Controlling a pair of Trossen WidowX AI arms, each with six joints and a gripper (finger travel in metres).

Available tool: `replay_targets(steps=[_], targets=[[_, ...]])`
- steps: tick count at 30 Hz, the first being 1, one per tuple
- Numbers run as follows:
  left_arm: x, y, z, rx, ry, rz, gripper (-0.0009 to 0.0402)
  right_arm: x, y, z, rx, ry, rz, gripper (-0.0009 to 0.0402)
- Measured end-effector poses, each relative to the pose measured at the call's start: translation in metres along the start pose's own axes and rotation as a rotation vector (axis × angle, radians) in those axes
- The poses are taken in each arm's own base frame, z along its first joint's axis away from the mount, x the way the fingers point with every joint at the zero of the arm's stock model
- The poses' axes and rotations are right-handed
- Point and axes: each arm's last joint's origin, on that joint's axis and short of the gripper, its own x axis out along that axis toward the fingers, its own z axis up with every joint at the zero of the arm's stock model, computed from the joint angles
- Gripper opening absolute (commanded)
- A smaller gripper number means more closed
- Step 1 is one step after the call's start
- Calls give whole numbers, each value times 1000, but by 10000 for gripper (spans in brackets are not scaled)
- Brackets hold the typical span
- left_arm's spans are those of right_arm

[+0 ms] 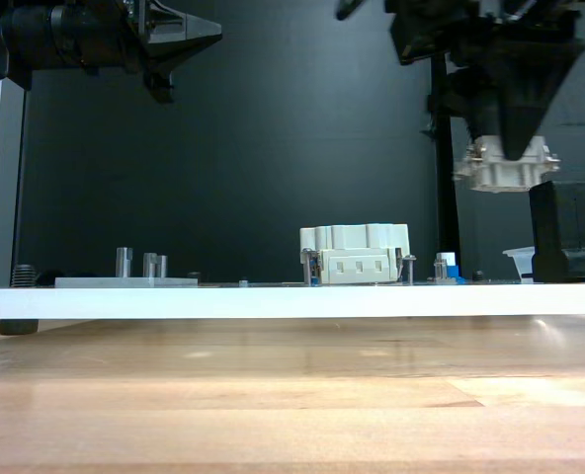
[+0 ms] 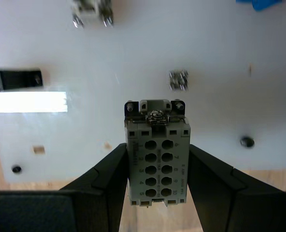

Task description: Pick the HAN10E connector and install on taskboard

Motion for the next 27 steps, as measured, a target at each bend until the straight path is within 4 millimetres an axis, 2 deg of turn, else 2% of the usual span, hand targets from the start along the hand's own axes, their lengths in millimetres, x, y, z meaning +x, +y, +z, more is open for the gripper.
replay_targets(steps=[16, 27], targets=[[0, 0, 0, 0, 0, 0, 1, 16, 25, 55, 10, -7, 26, 23], [0, 0, 0, 0, 0, 0, 1, 23, 34, 79, 7, 5, 21, 23]])
